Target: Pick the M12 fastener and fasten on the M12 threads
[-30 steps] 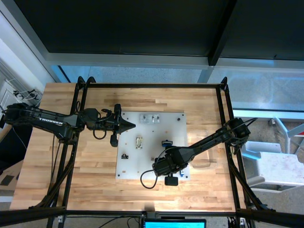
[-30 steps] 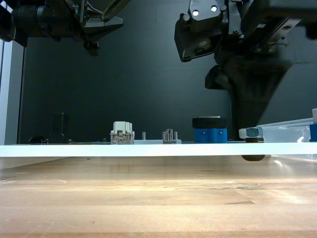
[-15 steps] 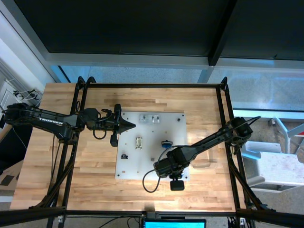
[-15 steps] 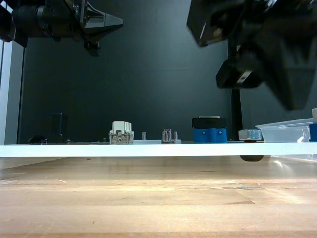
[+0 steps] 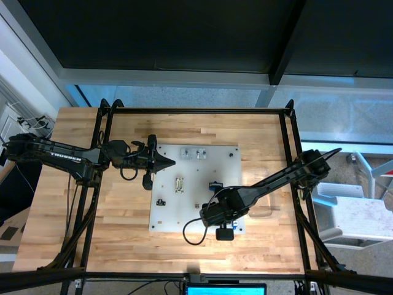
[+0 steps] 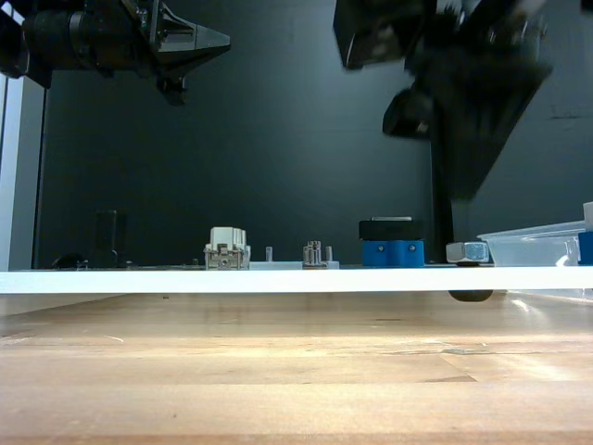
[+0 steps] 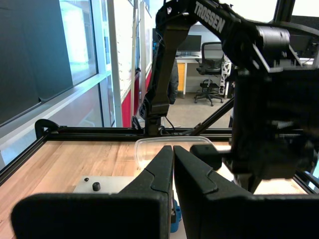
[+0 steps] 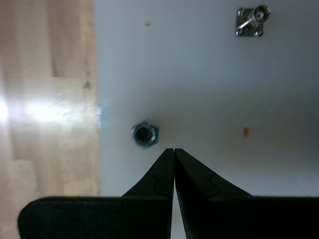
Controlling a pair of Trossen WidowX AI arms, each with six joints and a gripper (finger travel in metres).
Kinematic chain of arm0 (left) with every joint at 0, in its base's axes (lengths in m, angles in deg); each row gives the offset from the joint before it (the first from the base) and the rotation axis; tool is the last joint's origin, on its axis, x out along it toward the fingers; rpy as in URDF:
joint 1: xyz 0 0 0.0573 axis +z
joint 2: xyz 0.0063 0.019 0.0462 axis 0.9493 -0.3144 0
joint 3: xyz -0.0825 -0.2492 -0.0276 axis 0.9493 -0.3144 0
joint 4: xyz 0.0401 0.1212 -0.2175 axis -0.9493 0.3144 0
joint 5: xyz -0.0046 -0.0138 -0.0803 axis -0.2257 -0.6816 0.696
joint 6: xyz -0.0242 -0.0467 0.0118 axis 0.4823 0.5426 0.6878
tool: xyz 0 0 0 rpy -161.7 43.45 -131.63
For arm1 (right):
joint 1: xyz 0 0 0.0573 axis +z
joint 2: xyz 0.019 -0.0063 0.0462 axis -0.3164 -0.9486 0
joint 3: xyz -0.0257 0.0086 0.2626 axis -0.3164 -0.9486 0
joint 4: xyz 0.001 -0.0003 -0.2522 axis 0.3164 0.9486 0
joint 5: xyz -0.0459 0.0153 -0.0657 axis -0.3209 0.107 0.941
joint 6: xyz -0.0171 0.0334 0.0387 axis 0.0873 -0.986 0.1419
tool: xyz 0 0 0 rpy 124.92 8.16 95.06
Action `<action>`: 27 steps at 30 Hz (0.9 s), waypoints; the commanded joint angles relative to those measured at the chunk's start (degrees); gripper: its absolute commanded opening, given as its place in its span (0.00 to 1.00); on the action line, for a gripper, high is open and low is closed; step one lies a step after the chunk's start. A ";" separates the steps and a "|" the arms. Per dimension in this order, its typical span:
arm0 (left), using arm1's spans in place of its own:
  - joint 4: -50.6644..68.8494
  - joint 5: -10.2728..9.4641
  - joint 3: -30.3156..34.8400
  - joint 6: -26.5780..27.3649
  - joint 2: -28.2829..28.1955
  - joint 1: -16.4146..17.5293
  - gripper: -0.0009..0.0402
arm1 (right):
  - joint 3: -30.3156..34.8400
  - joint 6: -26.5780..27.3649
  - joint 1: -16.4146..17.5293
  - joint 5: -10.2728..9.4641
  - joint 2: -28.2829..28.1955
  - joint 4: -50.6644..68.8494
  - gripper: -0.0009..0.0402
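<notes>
Hovering over the near right edge of the white board [image 5: 184, 206], the right pincer [image 8: 174, 150] points straight down at it with its two black fingers [image 8: 160, 174] pressed together and nothing between them. The low view shows this arm as a dark, blurred mass well above the board, clear of everything that stands on it.

The M12 fastener [image 6: 468, 251] is not held. In the right wrist view it lies on the white board, just inside the edge where the board meets the wooden surface [image 8: 47, 99], and the pincer's tips are just beside it without touching. Its middle is dark, which is the top of the M12 threads [image 8: 145, 134], so the nut sits on its stud. No ribs show below the nut in the low view, where it stands just above the board's edge and in front of the clear tray [image 6: 533, 246]. In the high view the right arm covers this spot on the board.

Also on the board, the low view shows a blue-and-black fitting [image 6: 393, 252] just left of the nut and a beige connector [image 6: 228, 250] farther left. A small silver fitting [image 8: 251, 21] stands well apart from the nut.

The left pincer [image 7: 173, 148] hangs above the board's far left edge with its fingers together and empty.
</notes>
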 commanded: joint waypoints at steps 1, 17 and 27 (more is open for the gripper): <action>0.00 0.00 0.02 -0.02 0.00 0.02 0.02 | -0.22 -0.11 0.02 -0.02 -1.64 -1.51 0.02; -0.02 0.00 0.02 -0.02 0.00 0.00 0.02 | -0.22 1.11 0.13 -9.29 -3.15 -2.08 0.02; -0.02 0.00 0.02 -0.02 0.00 0.02 0.02 | -0.22 1.40 0.15 -14.73 -1.22 2.62 0.02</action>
